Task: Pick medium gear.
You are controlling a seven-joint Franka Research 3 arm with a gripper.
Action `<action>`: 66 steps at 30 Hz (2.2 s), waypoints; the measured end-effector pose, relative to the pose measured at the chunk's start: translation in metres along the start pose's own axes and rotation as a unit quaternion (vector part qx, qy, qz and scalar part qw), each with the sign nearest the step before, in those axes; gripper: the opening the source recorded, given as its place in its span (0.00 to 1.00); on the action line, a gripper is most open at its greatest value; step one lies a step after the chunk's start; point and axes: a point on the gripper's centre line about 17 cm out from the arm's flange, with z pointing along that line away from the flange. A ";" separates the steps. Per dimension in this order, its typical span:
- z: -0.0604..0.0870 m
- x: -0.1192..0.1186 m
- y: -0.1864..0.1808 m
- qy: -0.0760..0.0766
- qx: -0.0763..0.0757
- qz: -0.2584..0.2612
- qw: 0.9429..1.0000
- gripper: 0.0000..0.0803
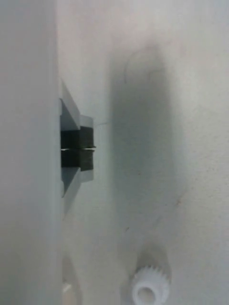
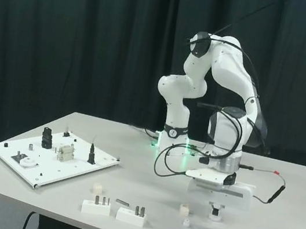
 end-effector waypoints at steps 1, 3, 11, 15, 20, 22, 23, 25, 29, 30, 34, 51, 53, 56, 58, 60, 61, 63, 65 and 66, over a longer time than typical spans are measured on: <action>-0.004 0.001 0.000 -0.002 0.000 0.000 1.000 0.00; -0.012 0.003 -0.001 -0.005 0.001 0.000 1.000 0.00; -0.038 0.006 -0.002 -0.016 0.001 -0.003 1.000 0.00; -0.046 0.006 -0.004 -0.019 0.001 -0.005 1.000 0.00; -0.054 0.006 -0.005 -0.024 0.001 -0.006 1.000 0.02; -0.057 0.006 -0.006 -0.025 0.001 -0.007 1.000 0.02; -0.058 0.005 -0.006 -0.027 0.001 -0.007 1.000 0.02; -0.060 0.005 -0.007 -0.029 0.001 -0.008 1.000 0.36; -0.065 0.004 -0.009 -0.031 0.001 -0.009 0.999 0.36; -0.066 0.004 -0.009 -0.032 0.001 -0.010 0.999 0.36; -0.070 0.003 -0.010 -0.034 0.000 -0.011 0.999 0.38; -0.076 0.001 -0.009 -0.036 -0.004 -0.013 0.999 0.38; -0.077 0.000 -0.009 -0.037 -0.004 -0.013 0.999 0.38; -0.078 -0.003 -0.008 -0.041 -0.005 -0.013 0.999 0.38; -0.079 -0.006 -0.008 -0.046 -0.006 -0.013 0.999 0.38; -0.081 -0.009 -0.008 -0.051 -0.006 -0.014 0.999 0.38; -0.082 -0.011 -0.008 -0.052 -0.007 -0.014 0.999 0.38; -0.085 -0.013 -0.008 -0.055 -0.009 -0.017 0.998 0.38; -0.087 -0.015 -0.008 -0.057 -0.012 -0.020 0.998 0.38; -0.088 -0.016 -0.008 -0.058 -0.013 -0.022 0.998 0.38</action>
